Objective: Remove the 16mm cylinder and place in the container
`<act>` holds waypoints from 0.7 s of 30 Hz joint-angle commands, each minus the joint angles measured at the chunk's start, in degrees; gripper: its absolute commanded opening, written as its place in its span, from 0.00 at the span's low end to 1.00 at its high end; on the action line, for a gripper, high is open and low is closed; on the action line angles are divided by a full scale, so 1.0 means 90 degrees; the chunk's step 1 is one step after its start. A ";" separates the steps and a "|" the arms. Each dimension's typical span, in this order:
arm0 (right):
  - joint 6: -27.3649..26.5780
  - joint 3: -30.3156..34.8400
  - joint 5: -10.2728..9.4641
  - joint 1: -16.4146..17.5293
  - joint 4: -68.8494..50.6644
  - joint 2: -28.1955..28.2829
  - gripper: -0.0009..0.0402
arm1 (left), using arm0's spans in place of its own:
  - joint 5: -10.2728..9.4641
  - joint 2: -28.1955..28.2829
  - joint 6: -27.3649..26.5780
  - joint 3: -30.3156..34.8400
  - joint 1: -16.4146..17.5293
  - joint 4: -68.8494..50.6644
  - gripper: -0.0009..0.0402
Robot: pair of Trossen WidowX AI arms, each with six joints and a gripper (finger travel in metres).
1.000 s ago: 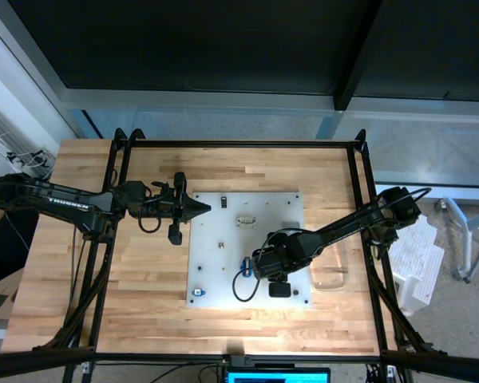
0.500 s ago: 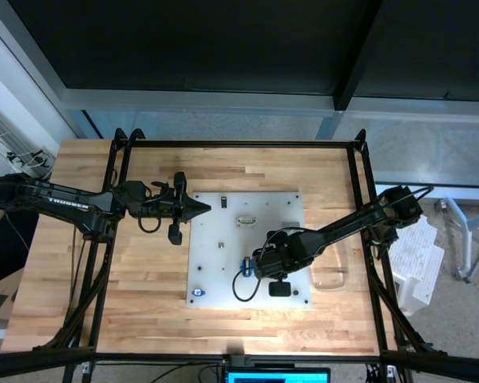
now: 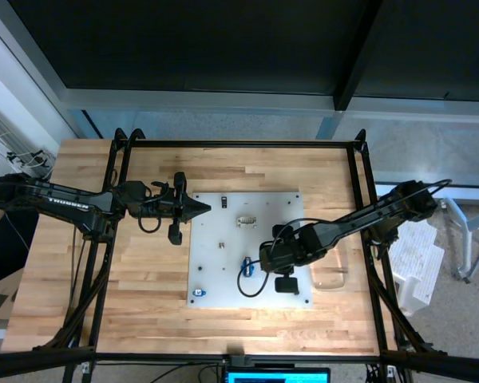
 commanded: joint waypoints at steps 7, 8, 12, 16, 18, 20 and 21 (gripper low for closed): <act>0.0070 -0.0095 -0.0002 0.0080 -0.0772 -0.0816 0.02 | 0.0000 0.0000 0.0000 0.0002 0.0002 -0.0002 0.02; 0.0087 -0.0158 0.0000 0.0134 -0.0852 -0.0930 0.02 | 0.0000 0.0000 0.0002 0.0002 0.0000 -0.0002 0.02; 0.0301 -0.0452 0.0002 0.0408 -0.1095 -0.1348 0.02 | 0.0000 0.0000 0.0002 0.0002 0.0002 0.0000 0.02; 0.0692 -0.0784 0.0002 0.0678 -0.1309 -0.1712 0.02 | 0.0000 0.0000 0.0002 0.0002 0.0002 0.0000 0.02; 0.0940 -0.0971 0.0000 0.0794 -0.1406 -0.1875 0.02 | 0.0000 0.0000 0.0000 0.0002 0.0000 0.0002 0.02; 0.1178 -0.1175 0.0000 0.0886 -0.1464 -0.2016 0.02 | 0.0002 0.0000 0.0000 0.0002 0.0002 0.0000 0.02; 0.1290 -0.1290 0.0000 0.0928 -0.1462 -0.2084 0.02 | 0.0002 0.0000 0.0002 0.0002 0.0000 0.0000 0.02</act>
